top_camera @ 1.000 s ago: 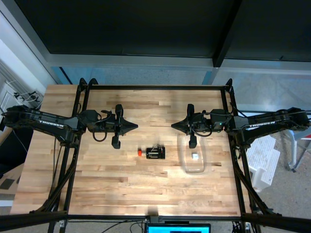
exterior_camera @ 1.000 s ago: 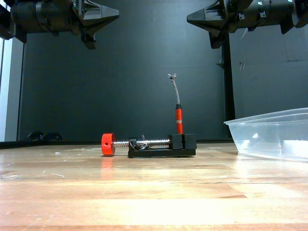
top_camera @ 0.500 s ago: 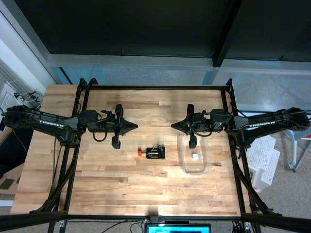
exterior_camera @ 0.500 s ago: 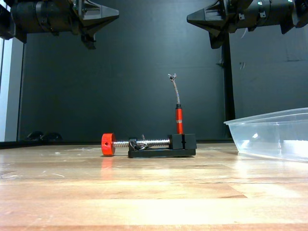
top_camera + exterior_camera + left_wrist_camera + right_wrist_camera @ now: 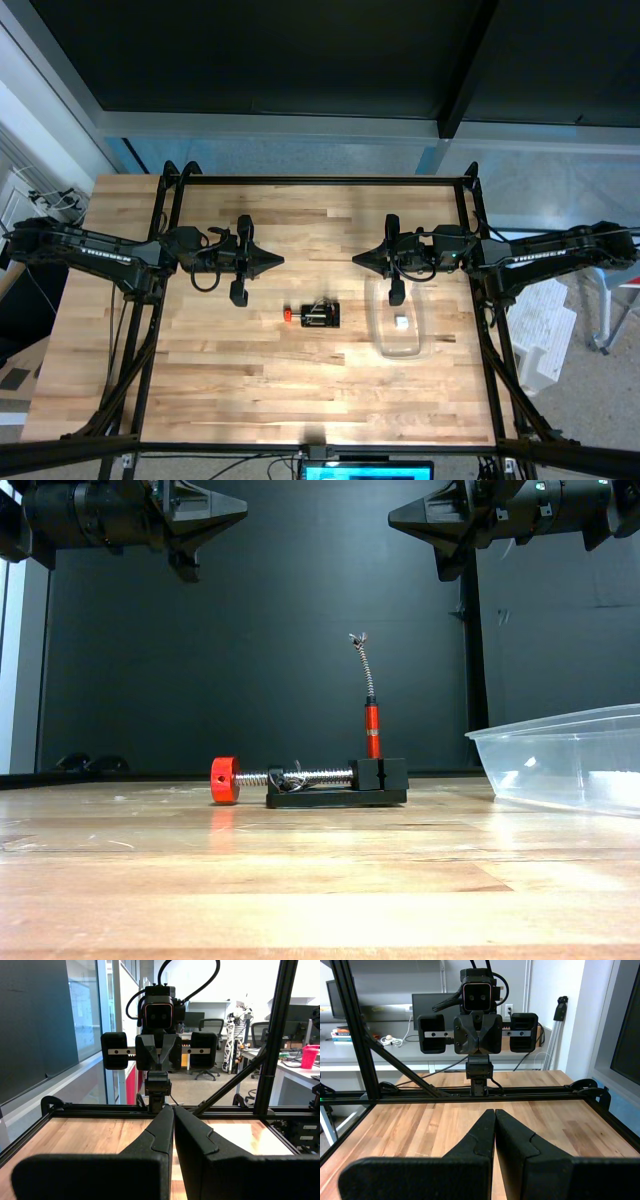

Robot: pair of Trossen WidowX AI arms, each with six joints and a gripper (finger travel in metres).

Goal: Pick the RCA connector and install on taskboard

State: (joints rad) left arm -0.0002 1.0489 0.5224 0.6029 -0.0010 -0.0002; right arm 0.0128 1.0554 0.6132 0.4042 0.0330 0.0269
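Nothing has moved in the last second: the red cylindrical RCA connector (image 5: pixel 372 720) on its braided cable stands unheld on the black vise (image 5: pixel 335 782); left end effector (image 5: pixel 278 261) and right end effector (image 5: pixel 357 259) hang parked above the wooden bench (image 5: pixel 250 370) — both closed, empty — so installation appears complete.

We see a butcher-block wooden table (image 5: pixel 250 380) ringed by a black metal frame (image 5: pixel 320 181). At its near edge a lit blue screen (image 5: pixel 367 469) peeks into the high view, and pale packing blocks (image 5: pixel 545 335) lie on the floor just beyond the right side. A dark panel (image 5: pixel 300 600) stands behind the table. Farther off we make out an office chair (image 5: pixel 207 1027), a red cup (image 5: pixel 310 1056) on a desk, a dark monitor (image 5: pixel 432 1005) and a black tripod (image 5: pixel 560 1015).
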